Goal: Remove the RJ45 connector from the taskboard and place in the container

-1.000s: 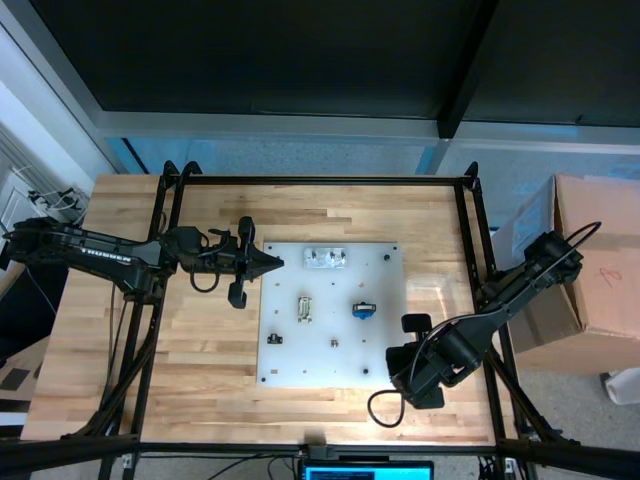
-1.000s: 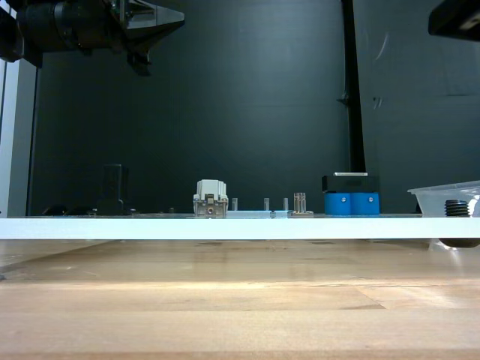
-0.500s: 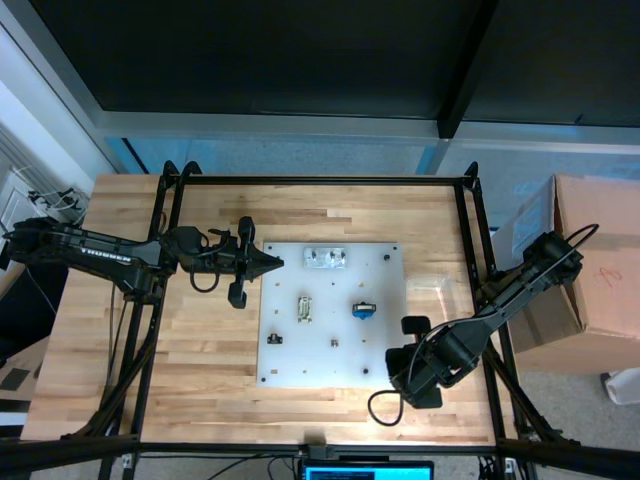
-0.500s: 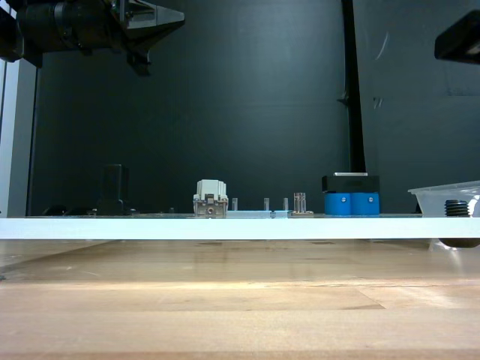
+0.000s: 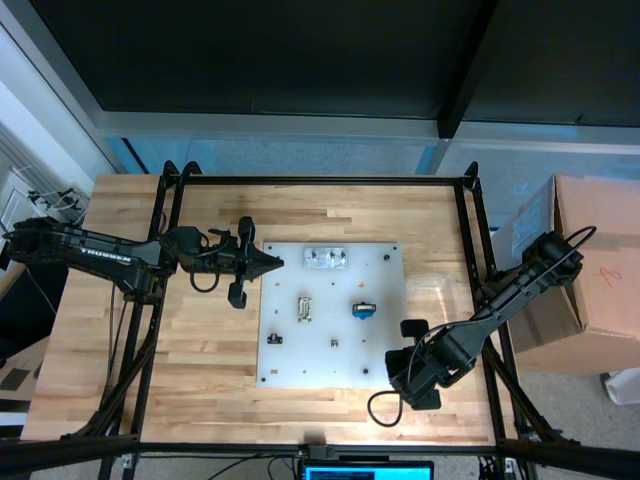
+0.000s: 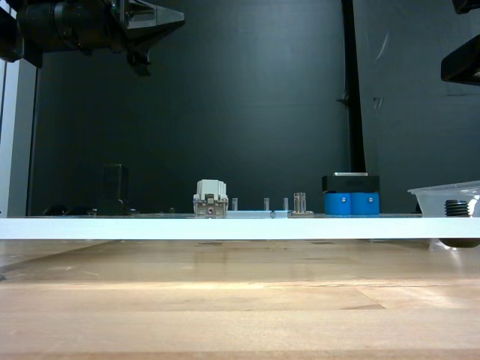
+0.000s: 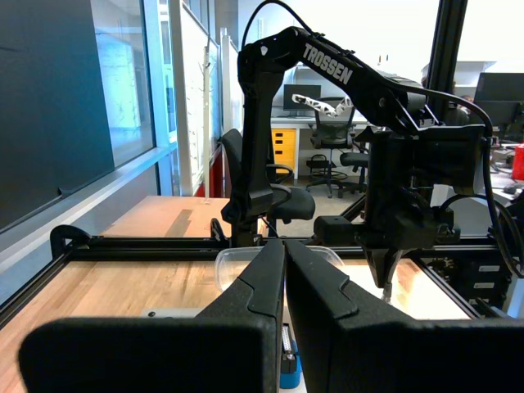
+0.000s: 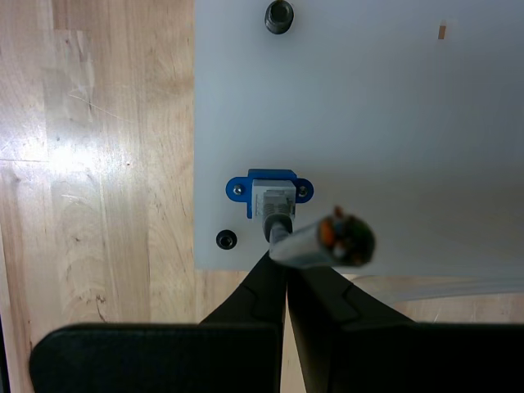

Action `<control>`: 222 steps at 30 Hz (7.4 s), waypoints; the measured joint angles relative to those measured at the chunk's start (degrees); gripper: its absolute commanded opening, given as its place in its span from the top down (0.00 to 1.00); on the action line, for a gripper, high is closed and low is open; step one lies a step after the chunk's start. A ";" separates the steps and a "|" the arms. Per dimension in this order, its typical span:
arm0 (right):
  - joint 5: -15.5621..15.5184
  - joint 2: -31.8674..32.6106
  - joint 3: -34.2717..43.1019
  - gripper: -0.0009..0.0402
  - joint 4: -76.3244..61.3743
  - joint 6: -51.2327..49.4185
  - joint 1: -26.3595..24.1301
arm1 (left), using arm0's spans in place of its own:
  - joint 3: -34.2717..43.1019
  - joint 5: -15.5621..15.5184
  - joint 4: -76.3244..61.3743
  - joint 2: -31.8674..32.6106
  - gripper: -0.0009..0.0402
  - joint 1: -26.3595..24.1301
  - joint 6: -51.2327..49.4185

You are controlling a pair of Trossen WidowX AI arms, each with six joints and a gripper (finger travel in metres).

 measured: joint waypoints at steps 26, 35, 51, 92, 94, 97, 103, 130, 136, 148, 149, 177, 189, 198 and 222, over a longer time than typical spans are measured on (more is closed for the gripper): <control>0.52 0.00 -0.11 0.60 2.62 0.11 0.00 | 0.00 0.00 0.00 0.00 0.98 0.00 -0.02; 0.55 0.00 -0.11 0.54 2.60 0.15 0.00 | 0.00 -0.02 0.00 0.00 0.98 0.00 0.00; 0.55 0.00 -0.11 0.54 2.86 0.17 0.00 | 0.02 0.00 0.00 0.00 0.98 0.00 0.00; 0.63 -6.54 3.30 0.54 -3.93 1.57 -0.13 | 0.02 0.00 0.00 0.00 0.98 0.00 0.00; 0.66 -6.99 3.30 0.54 -4.00 1.60 -0.13 | 0.02 0.00 0.00 0.00 0.98 0.00 0.00; 0.66 -7.19 3.32 0.54 -4.00 1.60 -0.13 | 0.00 0.00 0.00 0.00 0.98 0.00 0.00; 0.66 -7.21 3.32 0.54 -4.00 1.60 -0.13 | 0.00 -0.02 0.00 -0.02 0.98 0.00 0.00; 2.10 -3.76 3.28 0.54 -2.99 1.55 -0.11 | 0.02 0.00 0.00 -0.02 0.98 0.00 -0.02; 2.10 -1.27 3.15 0.54 -0.22 1.42 -0.07 | 0.02 0.00 0.00 -0.02 0.98 0.00 -0.02; 2.12 -0.42 -0.66 0.54 2.99 2.36 0.00 | 0.02 0.00 0.00 0.00 0.98 0.00 0.00; 2.10 -0.11 -0.70 0.54 3.08 2.34 0.02 | 0.00 -0.02 0.00 0.00 0.98 0.00 0.00; 2.10 0.28 -3.32 0.60 7.34 1.36 0.00 | 0.02 0.00 0.00 0.00 0.98 0.00 0.00; 2.10 0.00 -3.30 0.84 7.37 1.38 -0.04 | 0.00 -0.02 0.00 0.00 0.98 0.00 0.00; 2.10 -0.04 -3.26 0.96 7.30 1.38 -0.11 | 0.02 0.00 0.00 0.00 0.98 0.00 0.00; 2.12 -7.65 -2.99 0.98 2.27 1.49 -1.05 | 0.02 -0.02 0.00 -0.02 0.98 0.00 0.00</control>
